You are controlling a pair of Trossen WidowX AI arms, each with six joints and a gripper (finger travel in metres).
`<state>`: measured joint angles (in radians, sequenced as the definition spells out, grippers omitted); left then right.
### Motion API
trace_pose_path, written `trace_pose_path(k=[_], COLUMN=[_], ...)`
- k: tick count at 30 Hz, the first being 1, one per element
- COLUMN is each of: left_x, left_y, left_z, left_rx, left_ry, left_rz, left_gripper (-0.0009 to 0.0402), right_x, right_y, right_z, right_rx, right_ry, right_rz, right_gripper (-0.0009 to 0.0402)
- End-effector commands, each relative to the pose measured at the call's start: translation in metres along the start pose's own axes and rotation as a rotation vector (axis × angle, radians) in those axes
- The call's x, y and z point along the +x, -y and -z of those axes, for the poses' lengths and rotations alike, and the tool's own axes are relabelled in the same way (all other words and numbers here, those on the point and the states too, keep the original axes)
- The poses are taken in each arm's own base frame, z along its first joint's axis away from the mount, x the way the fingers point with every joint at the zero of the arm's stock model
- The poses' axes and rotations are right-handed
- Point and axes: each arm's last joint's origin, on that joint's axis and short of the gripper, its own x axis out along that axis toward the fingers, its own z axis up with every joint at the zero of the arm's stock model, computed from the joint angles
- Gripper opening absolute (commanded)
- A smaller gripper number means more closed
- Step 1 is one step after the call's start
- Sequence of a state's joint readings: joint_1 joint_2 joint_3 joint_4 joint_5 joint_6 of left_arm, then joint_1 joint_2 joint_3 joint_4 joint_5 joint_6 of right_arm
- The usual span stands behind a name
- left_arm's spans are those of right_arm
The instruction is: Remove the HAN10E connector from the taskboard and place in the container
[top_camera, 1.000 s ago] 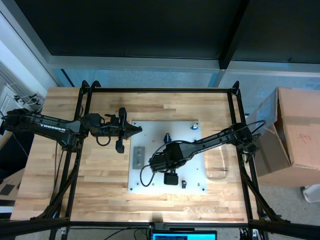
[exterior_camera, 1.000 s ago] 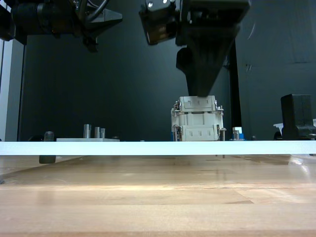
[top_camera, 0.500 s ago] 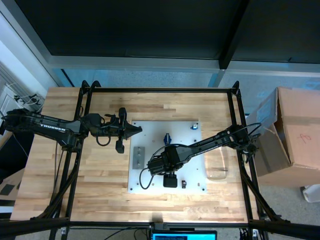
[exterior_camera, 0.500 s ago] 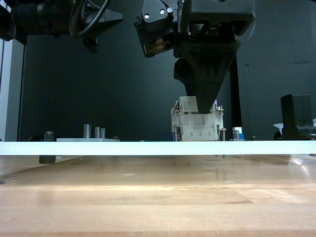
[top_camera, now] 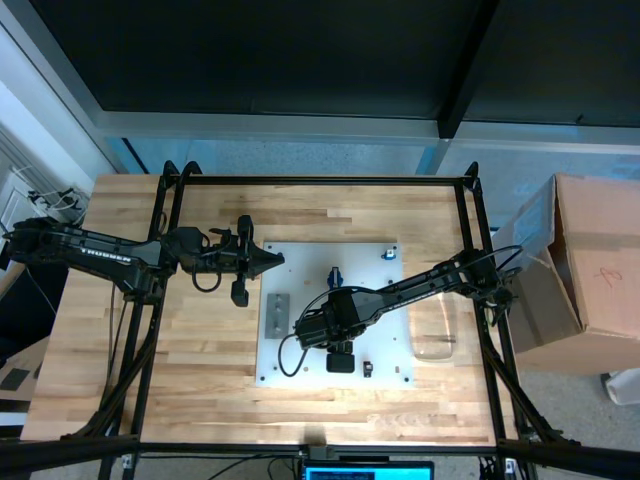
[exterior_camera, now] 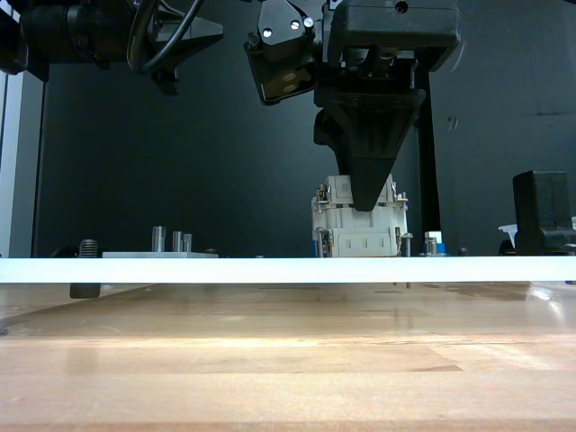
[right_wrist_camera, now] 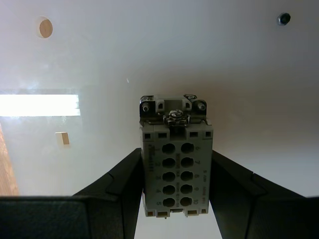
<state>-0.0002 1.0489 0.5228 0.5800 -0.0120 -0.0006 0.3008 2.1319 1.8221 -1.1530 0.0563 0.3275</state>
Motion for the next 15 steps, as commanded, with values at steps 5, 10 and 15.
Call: trace_pose_path(k=[5, 10, 15], left_x=[0.0, 0.0, 0.0], left_y=[0.0, 0.0, 0.0], left_z=[0.0, 0.0, 0.0], left_rx=[0.0, 0.0, 0.0], left_ry=[0.0, 0.0, 0.0], left_rz=[0.0, 0.0, 0.0], left_gripper=[0.0, 0.0, 0.0], right_x=[-0.003, -0.009, -0.021], right_y=[0.0, 0.001, 0.002], right_z=[0.001, 0.002, 0.004], right_rx=[0.001, 0.001, 0.003], right_ry=[0.003, 0.013, 0.038], right_rz=[-0.005, -0.009, -0.017], right_gripper=[0.0011, 0.0008, 0.0009])
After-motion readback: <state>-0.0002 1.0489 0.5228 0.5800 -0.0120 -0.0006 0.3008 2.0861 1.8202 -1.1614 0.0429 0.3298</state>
